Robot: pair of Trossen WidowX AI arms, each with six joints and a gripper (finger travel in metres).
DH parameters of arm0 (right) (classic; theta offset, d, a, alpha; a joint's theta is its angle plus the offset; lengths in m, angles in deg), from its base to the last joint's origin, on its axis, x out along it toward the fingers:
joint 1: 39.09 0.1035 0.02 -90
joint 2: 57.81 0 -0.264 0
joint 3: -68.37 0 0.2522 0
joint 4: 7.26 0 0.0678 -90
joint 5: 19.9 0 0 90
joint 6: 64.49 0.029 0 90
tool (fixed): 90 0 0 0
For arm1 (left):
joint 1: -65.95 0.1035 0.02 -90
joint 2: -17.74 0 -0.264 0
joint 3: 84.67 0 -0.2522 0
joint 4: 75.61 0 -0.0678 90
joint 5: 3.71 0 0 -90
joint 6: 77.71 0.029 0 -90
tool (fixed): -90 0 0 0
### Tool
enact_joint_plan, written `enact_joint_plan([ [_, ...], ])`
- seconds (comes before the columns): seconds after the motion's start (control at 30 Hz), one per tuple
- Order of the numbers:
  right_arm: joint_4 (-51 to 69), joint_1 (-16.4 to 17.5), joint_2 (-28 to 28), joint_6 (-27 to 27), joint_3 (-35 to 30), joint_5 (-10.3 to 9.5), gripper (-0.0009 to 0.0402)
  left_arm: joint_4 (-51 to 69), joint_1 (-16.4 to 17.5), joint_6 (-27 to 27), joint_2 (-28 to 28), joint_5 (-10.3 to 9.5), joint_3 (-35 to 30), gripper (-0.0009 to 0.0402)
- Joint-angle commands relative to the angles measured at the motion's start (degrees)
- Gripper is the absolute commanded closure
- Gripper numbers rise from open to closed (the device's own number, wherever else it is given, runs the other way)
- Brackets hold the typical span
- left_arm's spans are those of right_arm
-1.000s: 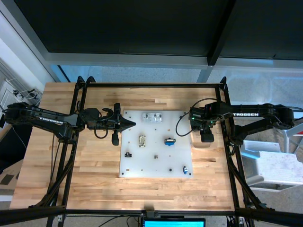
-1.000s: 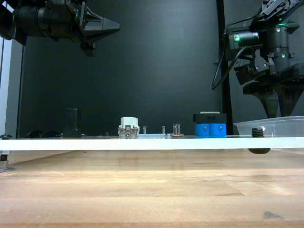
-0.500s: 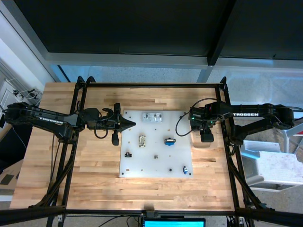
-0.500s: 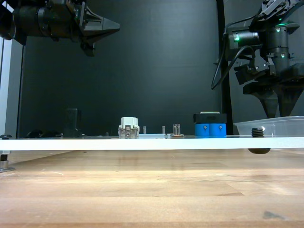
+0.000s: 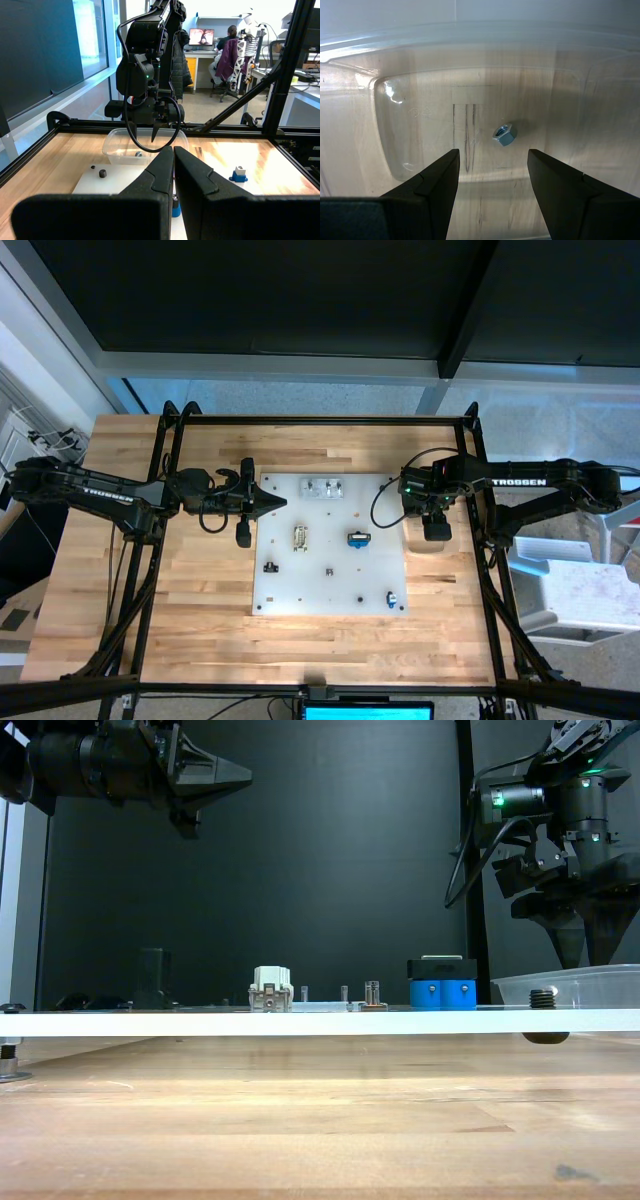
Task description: Unfasten the M12 fastener and place in the container
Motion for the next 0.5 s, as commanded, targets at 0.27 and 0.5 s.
enact_joint_plan([
  [0.27,-0.22,0.0,0.0,0.02,-0.02,0.0,0.0205,-0.02,0.02,0.02,0.0,0.02,-0.02,0.0393],
  [0.5,-0.35,0.0,0.0,0.02,-0.02,0.0,0.0205,-0.02,0.0,0.02,0.0,0.02,-0.02,0.0393],
])
